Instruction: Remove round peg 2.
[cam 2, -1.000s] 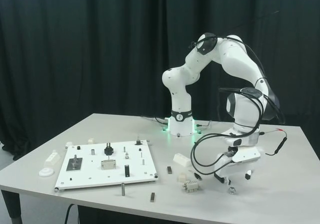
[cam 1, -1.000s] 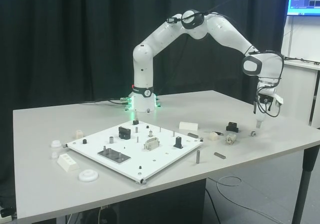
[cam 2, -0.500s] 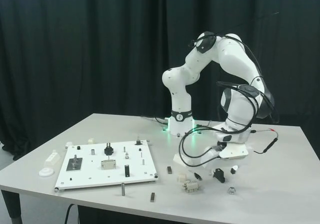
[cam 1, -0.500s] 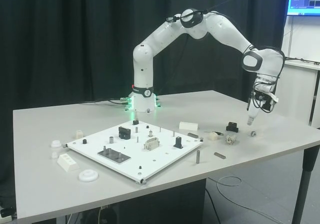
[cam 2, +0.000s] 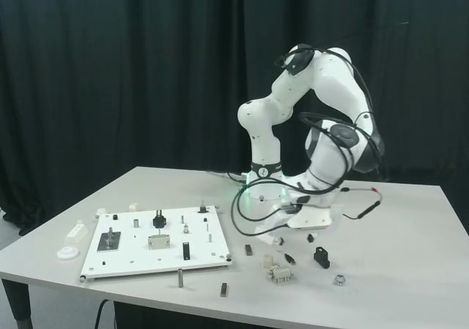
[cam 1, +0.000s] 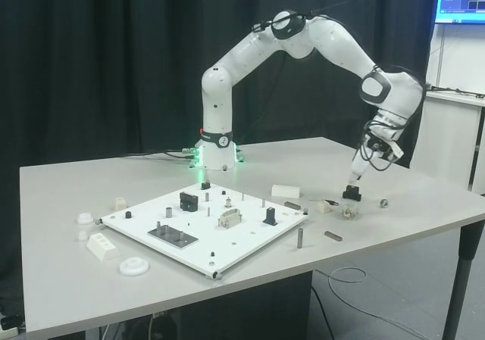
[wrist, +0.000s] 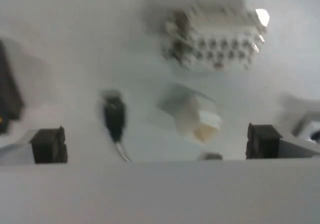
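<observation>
My gripper [cam 1: 353, 178] hangs open over loose parts on the table, to the right of the white board [cam 1: 250, 243]. In the wrist view its black fingertips [wrist: 48, 145] stand wide apart with nothing between them. Under the gripper [wrist: 155, 144] lie a white multi-pin connector [wrist: 215, 37], a small white block [wrist: 197, 120] and a small black plug [wrist: 114, 116]. Several thin grey pegs [cam 1: 242, 196] stand upright on the board; I cannot tell which is round peg 2. A small round metal piece [cam 1: 385, 201] lies alone on the table, right of the gripper.
A black block [cam 1: 351, 194] sits just below the gripper. Two grey pegs [cam 1: 300, 238] [cam 1: 333, 235] lie in front of the board, and a white block [cam 1: 286, 191] lies behind them. White parts [cam 1: 101, 245] and a white ring [cam 1: 133, 265] lie left of the board. Black cable loops [cam 2: 245, 219] hang from the arm.
The gripper has risen from the small round metal piece at the right and swung left toward the board. The metal piece stays on the table.
</observation>
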Robot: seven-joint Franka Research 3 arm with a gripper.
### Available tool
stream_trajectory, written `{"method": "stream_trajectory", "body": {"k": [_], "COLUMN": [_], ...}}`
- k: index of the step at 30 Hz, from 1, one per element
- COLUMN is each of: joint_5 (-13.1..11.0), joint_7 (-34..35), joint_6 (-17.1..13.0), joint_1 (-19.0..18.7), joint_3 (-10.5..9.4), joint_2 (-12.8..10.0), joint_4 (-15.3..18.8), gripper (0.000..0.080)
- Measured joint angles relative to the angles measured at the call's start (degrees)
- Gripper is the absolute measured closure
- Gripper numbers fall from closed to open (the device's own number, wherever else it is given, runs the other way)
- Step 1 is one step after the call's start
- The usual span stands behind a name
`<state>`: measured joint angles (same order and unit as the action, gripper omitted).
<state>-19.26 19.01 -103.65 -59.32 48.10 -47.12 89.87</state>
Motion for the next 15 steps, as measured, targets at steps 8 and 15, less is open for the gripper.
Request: {"method": "stream_trajectory", "body": {"k": [8, 15], "joint_5": [-0.30, -6.78], "joint_7": [-5.74, -16.93], "joint_6": [0.46, -0.75], "joint_1": [-1.92, -7.58], "joint_3": [5.23, 15.86], "joint_2": [-0.06, -2.64], "joint_4": [4.97, 11.86], "gripper": [0.0003, 0.0003]}}
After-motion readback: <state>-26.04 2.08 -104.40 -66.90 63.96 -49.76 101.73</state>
